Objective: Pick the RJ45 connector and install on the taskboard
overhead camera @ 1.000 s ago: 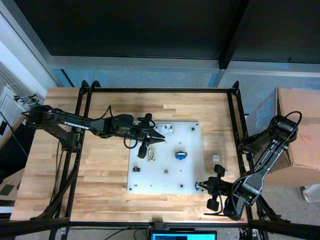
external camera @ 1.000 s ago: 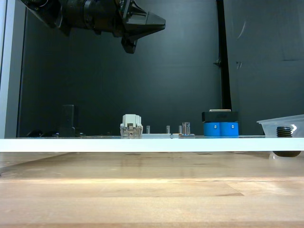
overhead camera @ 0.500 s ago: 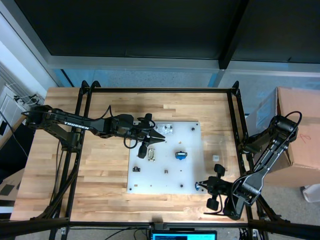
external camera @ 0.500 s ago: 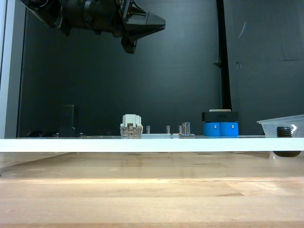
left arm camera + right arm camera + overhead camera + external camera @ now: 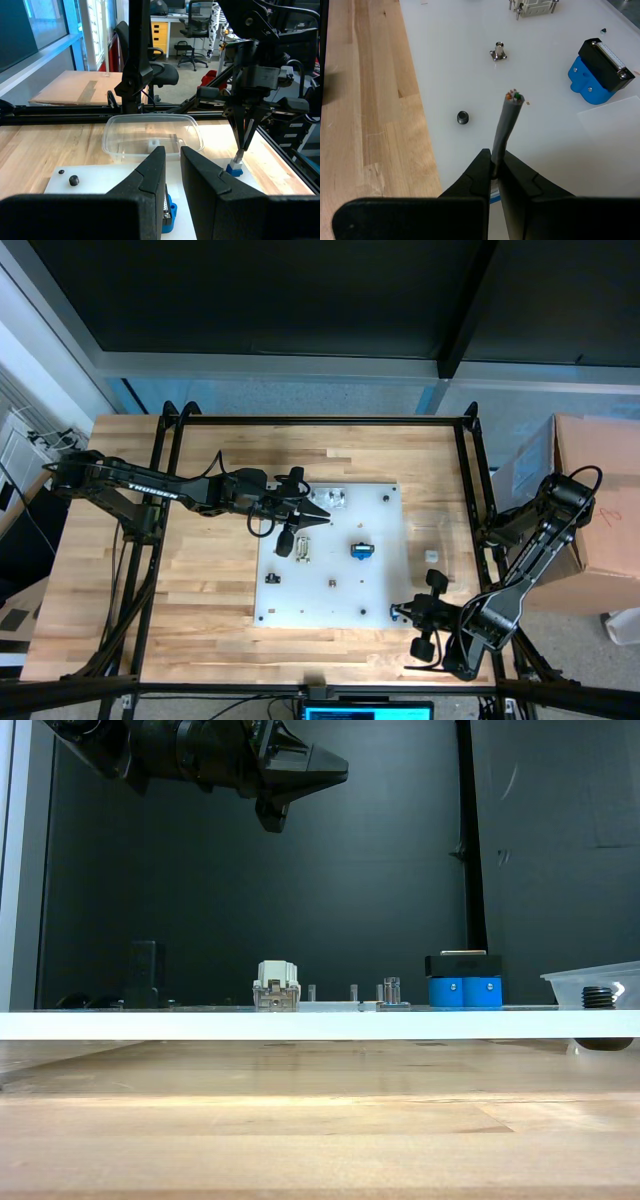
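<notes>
Right pincer (image 5: 495, 165) grips RJ45 connector (image 5: 239, 162); only left wrist view shows it touching blue mount (image 5: 233, 171) beneath. Left pincer (image 5: 172, 165) narrow, empty, above taskboard (image 5: 300, 610).

The board (image 5: 300, 605) was white, on a pale wooden table (image 5: 200, 580) striped in planks. The left gripper (image 5: 322, 516) and right gripper (image 5: 398, 611) were black. The plug (image 5: 239, 161) looked whitish, its cable (image 5: 506, 122) grey, ending in orange and green wires.
</notes>
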{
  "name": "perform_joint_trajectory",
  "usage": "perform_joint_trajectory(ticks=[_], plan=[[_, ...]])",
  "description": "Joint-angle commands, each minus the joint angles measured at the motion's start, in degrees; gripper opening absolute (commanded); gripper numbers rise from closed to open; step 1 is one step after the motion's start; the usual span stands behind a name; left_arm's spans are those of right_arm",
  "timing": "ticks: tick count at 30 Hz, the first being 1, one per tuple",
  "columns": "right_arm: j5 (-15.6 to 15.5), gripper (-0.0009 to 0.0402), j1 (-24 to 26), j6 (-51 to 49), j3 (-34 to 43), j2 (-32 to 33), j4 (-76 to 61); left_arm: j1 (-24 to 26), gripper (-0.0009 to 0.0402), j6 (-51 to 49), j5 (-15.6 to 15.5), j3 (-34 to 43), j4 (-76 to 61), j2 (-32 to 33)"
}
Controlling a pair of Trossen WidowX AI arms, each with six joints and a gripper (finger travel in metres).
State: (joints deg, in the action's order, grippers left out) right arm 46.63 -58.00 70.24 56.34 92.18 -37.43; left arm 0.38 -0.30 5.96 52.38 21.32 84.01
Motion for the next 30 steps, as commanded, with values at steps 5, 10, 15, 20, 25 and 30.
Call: perform_joint_trajectory(ticks=[5, 10, 15, 20, 25, 30], plan=[[-2.78, 0.0, 0.0, 1.64, -0.61, 3.1, 1.44, 0.0, 0.004, 0.02, 0.0, 0.02, 0.02, 0.0], [-3.04, 0.0, -0.17, 2.84, -0.92, 3.1, 1.68, 0.0, 0.004, 0.02, 0.02, 0.0, 0.0, 0.0], [-3.17, 0.0, -0.17, 2.8, -0.7, 2.82, 1.73, 0.0, 0.0039, 0.02, 0.02, 0.0, 0.0, 0.0], [-3.26, 0.0005, -0.15, 2.58, -0.7, 1.81, 1.7, 0.0, 0.004, 0.02, 0.02, 0.0, 0.0, 0.0], [-3.41, 0.0038, -0.17, 2.82, -0.7, 1.29, 1.95, 0.0, 0.0039, 0.02, 0.02, 0.0, 0.0, 0.0], [-3.41, 0.0089, -0.15, 2.82, -0.7, 0.57, 2.1, 0.0, 0.004, 0.02, 0.0, 0.0, 0.0, 0.0]])
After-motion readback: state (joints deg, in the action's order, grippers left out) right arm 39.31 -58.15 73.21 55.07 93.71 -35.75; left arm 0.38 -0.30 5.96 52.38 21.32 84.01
